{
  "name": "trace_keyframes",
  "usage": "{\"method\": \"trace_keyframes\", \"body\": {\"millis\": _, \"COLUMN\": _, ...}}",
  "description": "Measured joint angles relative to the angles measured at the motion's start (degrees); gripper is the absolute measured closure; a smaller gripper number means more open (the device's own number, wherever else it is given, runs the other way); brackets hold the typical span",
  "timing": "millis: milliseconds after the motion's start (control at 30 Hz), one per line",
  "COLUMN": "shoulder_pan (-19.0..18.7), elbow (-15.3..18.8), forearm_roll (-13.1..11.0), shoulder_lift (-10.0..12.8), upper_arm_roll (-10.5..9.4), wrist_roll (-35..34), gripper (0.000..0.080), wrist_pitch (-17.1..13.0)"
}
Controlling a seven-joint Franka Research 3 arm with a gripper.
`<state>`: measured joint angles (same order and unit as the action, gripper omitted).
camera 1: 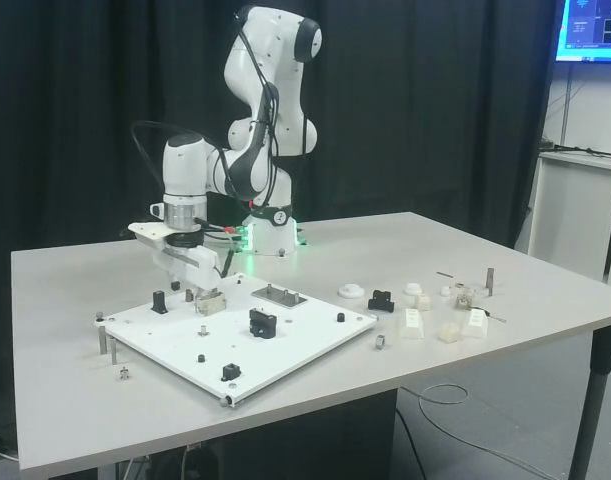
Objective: Remove square peg 3.
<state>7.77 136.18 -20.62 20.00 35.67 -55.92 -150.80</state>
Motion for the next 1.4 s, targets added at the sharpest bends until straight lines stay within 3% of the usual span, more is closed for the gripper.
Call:
{"method": "trace_keyframes", "body": {"millis": 100, "shoulder_pan": 0.0, "elbow": 0.0, "forearm_roll": -1.8, "shoulder_lift": 0.3, "upper_arm_roll": 0.01, "wrist_roll": 0.0, "gripper": 0.0116, "wrist_pitch": -0.7}}
{"method": "trace_keyframes", "body": {"millis": 133, "shoulder_pan": 0.0, "elbow": 0.0, "forearm_roll": -2.2, "shoulder_lift": 0.3, "upper_arm_roll": 0.01, "wrist_roll": 0.0, "gripper": 0.0296, "wrist_pitch": -0.9}}
{"method": "trace_keyframes", "body": {"millis": 300, "shoulder_pan": 0.0, "elbow": 0.0, "forearm_roll": -3.6, "shoulder_lift": 0.5, "upper_arm_roll": 0.01, "wrist_roll": 0.0, "gripper": 0.0296, "wrist_pitch": -1.5}}
{"method": "trace_keyframes", "body": {"millis": 333, "shoulder_pan": 0.0, "elbow": 0.0, "forearm_roll": -3.7, "shoulder_lift": 0.5, "upper_arm_roll": -0.02, "wrist_roll": 0.0, "gripper": 0.0478, "wrist_pitch": -1.6}}
{"method": "trace_keyframes", "body": {"millis": 567, "shoulder_pan": -0.1, "elbow": -0.3, "forearm_roll": -3.9, "shoulder_lift": 0.6, "upper_arm_roll": -0.78, "wrist_roll": 0.7, "gripper": 0.0478, "wrist_pitch": -2.1}}
{"method": "trace_keyframes", "body": {"millis": 600, "shoulder_pan": -0.1, "elbow": -0.3, "forearm_roll": -3.9, "shoulder_lift": 0.6, "upper_arm_roll": -0.78, "wrist_roll": 0.9, "gripper": 0.0660, "wrist_pitch": -2.1}}
{"method": "trace_keyframes", "body": {"millis": 1400, "shoulder_pan": -0.1, "elbow": -0.3, "forearm_roll": -3.7, "shoulder_lift": 0.5, "upper_arm_roll": -0.73, "wrist_roll": 1.6, "gripper": 0.0683, "wrist_pitch": -2.3}}
